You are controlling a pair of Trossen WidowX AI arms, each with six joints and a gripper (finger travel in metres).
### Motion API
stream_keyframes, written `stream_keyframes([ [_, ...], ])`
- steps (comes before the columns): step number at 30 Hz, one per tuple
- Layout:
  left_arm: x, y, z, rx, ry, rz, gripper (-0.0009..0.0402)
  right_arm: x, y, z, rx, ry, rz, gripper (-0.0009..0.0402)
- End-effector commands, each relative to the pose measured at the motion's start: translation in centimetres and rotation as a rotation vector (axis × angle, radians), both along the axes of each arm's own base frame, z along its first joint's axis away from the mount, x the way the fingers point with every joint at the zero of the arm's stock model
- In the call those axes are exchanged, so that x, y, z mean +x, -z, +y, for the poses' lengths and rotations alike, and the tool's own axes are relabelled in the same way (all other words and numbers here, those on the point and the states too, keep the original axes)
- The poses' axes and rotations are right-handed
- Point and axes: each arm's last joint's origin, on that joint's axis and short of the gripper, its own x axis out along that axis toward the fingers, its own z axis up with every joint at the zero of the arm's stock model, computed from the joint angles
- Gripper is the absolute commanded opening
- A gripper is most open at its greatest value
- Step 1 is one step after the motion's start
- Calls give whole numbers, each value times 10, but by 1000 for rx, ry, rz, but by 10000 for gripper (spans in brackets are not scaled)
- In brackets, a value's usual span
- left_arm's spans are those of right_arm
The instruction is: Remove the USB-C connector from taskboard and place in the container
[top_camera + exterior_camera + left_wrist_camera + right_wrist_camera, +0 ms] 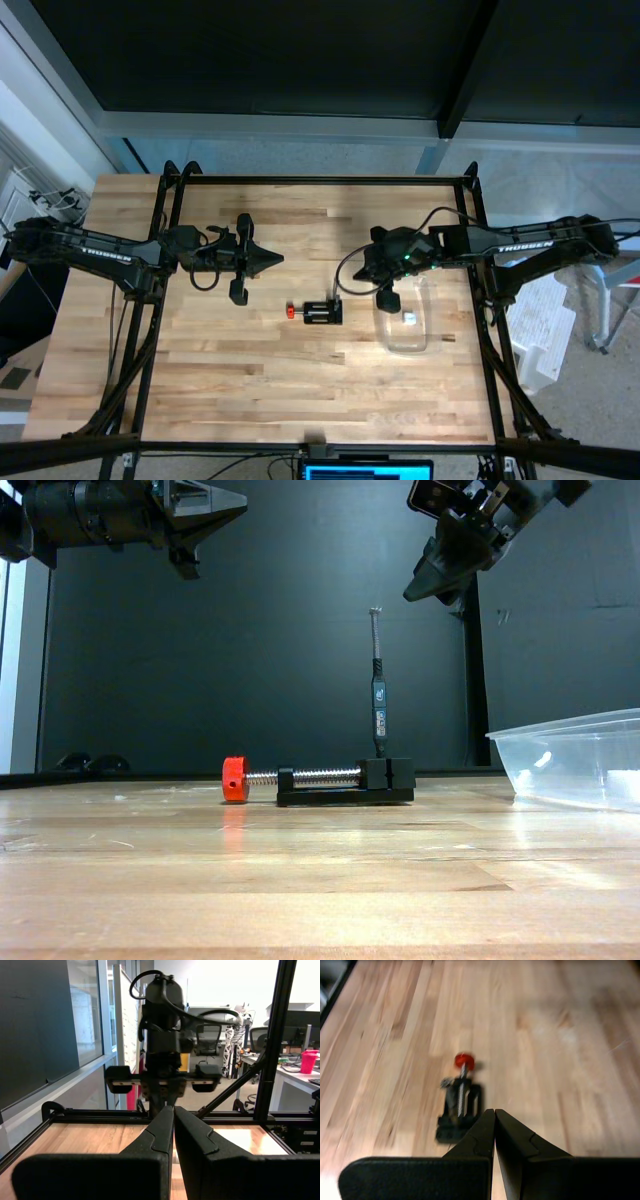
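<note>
Hovering high near the taskboard (345, 783), right gripper (494, 1111) pinched closed and empty, probably lining up.
USB-C connector (380, 715) stands upright in the taskboard, container (570, 765) nearby; left gripper (173, 1108), also closed, sits high, likely keeping clear.

Left gripper (173, 1110) closed, held high, right gripper (494, 1112) closed, high, angled downward

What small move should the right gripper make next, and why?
Probably it should open. The right gripper is shut and hangs high, above and a little to the side of the connector, which stands upright in the taskboard; shut fingers cannot take it. The container lies just beside. The left gripper, also shut, hangs far off on the other side.
</note>
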Motion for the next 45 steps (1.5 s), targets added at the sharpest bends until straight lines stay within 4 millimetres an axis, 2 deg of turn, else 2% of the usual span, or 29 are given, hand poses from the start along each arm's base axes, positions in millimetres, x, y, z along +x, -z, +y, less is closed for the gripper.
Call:
stream_keyframes([
  [1, 0, 0, 0, 0, 0, 0, 0, 6, 1, 8, -10, -30, 77, 0],
  [7, 0, 0, 0, 0, 0, 0, 0, 15, 4, 20, -62, -35, 156, 3],
  [11, 0, 0, 0, 0, 0, 0, 0, 17, 6, 24, -77, -24, 186, 18],
  [25, 0, 0, 0, 0, 0, 0, 0, 27, 19, 29, -73, 40, 235, 155],
  [29, 0, 0, 0, 0, 0, 0, 0, 37, 23, 33, -78, 37, 272, 181],
  [37, 0, 0, 0, 0, 0, 0, 0, 59, 25, 37, -94, 27, 354, 194],
  [45, 0, 0, 0, 0, 0, 1, 0, 82, 36, 42, -113, 0, 390, 194],
])
